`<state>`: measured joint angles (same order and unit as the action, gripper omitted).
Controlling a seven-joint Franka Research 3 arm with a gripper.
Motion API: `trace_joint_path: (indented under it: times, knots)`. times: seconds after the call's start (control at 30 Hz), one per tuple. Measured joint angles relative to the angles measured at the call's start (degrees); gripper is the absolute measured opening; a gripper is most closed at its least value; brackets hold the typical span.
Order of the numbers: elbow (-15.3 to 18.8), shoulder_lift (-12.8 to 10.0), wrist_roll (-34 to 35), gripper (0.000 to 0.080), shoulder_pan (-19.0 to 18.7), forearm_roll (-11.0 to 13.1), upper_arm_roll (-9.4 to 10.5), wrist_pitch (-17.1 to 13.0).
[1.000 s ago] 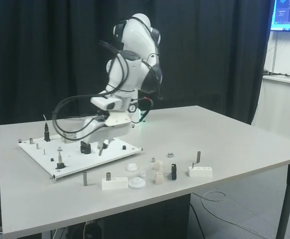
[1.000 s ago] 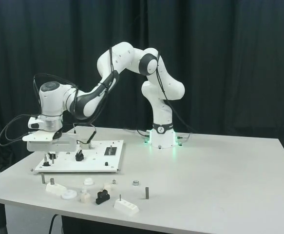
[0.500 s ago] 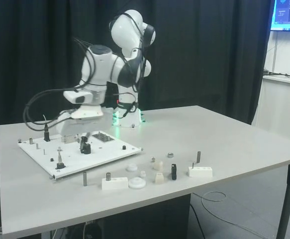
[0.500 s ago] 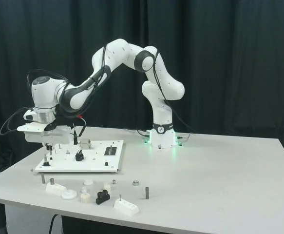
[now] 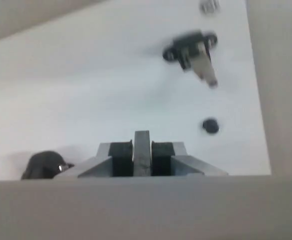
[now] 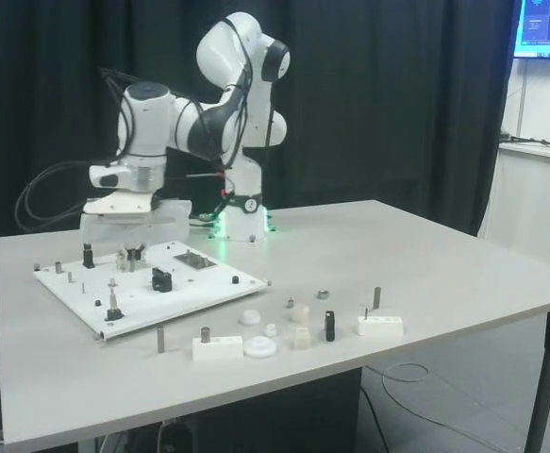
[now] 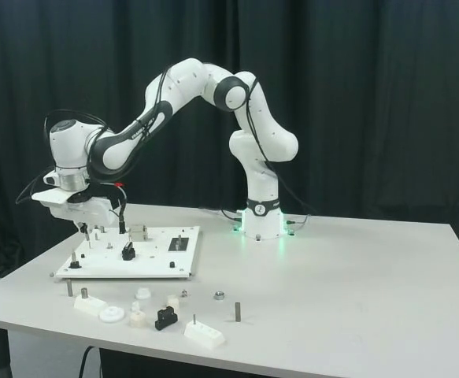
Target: Insert square peg 2.
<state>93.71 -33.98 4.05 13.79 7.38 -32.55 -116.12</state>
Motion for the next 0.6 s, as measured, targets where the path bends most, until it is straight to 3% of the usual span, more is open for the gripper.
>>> trace_joint_path:
  times: [0.23, 0.6]
  knots:
    - [3.68, 1.23, 0.91, 0.0075, 0.0, 1.68, -2.24, -0.79]
    - [9.49, 2.37, 10.85, 0.0075, 0.0, 5.53, -4.37, -4.6]
